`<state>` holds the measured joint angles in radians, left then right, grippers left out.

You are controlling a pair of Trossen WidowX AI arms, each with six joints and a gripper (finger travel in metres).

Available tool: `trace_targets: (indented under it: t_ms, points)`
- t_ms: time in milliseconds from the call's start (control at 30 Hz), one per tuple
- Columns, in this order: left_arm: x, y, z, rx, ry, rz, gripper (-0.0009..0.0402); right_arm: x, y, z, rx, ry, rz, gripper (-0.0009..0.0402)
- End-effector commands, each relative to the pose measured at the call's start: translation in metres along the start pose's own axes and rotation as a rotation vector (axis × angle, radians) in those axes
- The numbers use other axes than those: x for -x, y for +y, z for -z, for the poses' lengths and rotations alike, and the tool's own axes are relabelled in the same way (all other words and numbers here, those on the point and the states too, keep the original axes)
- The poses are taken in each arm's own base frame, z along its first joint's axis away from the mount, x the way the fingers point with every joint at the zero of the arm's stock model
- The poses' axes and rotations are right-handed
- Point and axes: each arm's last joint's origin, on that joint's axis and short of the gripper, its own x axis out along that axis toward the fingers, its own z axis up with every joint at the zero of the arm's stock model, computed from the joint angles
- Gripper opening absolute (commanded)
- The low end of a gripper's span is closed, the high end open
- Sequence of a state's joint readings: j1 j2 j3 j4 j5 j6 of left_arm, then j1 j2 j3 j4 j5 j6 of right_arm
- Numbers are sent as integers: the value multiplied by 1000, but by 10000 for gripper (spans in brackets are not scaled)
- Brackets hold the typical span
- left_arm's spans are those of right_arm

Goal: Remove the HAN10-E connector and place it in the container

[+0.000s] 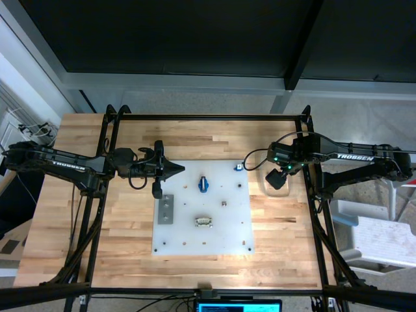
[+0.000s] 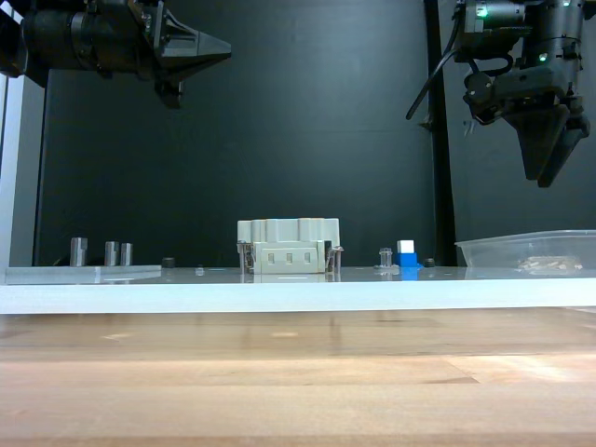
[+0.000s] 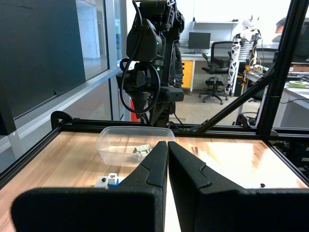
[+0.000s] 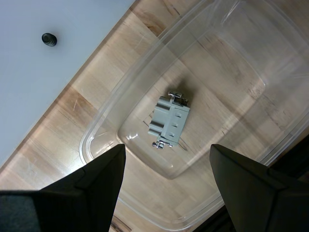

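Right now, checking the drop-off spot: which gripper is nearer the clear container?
Right. The right gripper hangs open directly above the container. The left gripper, shut, hovers high over the white board's far left corner, across the board from the container.

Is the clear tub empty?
Not empty: a grey connector lies in the tub, below the open right gripper. The shut left gripper hovers over the board's left side.
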<state>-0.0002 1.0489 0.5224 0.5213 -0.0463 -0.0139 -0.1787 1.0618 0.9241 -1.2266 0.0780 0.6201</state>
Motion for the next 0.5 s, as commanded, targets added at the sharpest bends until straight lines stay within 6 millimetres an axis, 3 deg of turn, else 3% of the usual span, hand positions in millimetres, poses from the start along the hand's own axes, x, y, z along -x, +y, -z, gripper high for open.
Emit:
trace_targets:
  t_ms: [33, 500]
  points:
    - [0, 0, 0, 0, 0, 0, 0, 0, 0, 0, -1, -5, -3, 245]
    - [0, 0, 0, 0, 0, 0, 0, 0, 1, -2, -2, -18, -12, 244]
